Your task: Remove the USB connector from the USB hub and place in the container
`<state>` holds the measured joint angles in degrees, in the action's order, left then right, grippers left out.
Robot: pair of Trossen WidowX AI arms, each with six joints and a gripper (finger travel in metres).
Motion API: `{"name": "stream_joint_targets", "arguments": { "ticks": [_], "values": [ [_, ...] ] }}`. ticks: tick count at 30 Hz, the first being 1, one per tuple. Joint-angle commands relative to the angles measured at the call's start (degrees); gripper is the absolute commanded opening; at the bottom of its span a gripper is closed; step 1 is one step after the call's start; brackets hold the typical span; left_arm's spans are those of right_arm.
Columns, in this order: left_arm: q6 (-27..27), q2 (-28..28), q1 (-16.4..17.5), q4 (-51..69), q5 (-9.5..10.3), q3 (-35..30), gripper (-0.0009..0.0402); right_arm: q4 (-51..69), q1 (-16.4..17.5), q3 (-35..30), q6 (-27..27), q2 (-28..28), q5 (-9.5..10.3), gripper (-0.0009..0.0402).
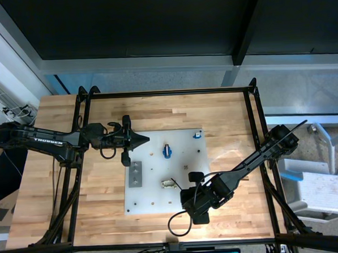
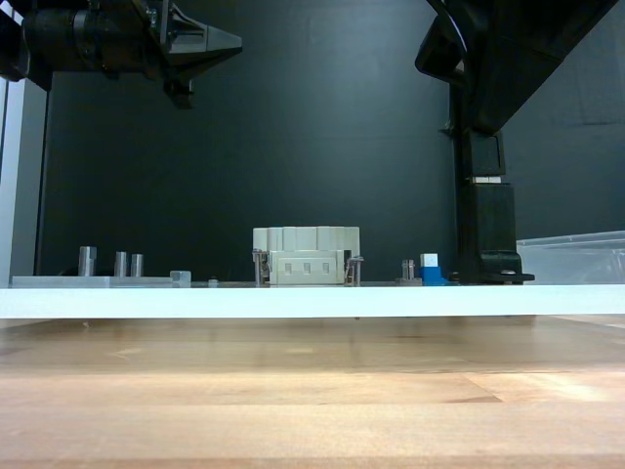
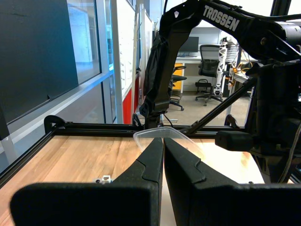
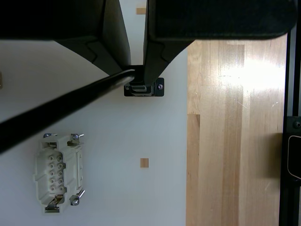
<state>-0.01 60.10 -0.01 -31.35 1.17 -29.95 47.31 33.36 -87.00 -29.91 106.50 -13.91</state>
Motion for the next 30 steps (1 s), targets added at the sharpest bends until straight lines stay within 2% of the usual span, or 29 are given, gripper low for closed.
{"name": "stream_joint_targets", "arguments": {
  "ticks": [1, 3, 5, 10, 20, 30],
  "values": [
    [-0.02, 0.02, 0.02, -0.02, -0.02, 0.00, 0.0001, -0.26, 0.00, 0.09, -0.02, 0.02, -0.09, 0.0000],
    [-0.02, 0.02, 0.00, 0.00, -0.02, 0.00, 0.0001, -1.46, 0.00, 0.37, 0.22, -0.02, -0.26, 0.0000],
    [-0.02, 0.00, 0.02, -0.02, -0.02, 0.00, 0.0001, -2.51, 0.04, 0.74, 0.13, -0.35, -1.55, 0.0000],
    [-0.02, 0.00, 0.00, -0.02, -0.02, 0.00, 0.0001, -5.09, 0.33, 2.27, -1.18, -1.22, -2.82, 0.0000],
    [0.00, 0.00, 0.02, 0.00, -0.02, 0.00, 0.0001, -7.69, 1.60, 6.56, -3.23, -5.35, -5.49, 0.0000],
    [-0.02, 0.02, 0.00, -0.02, -0.02, 0.00, 0.0001, -9.66, 1.92, 8.57, -2.67, -6.99, -5.81, 0.0000]
  ]
}}
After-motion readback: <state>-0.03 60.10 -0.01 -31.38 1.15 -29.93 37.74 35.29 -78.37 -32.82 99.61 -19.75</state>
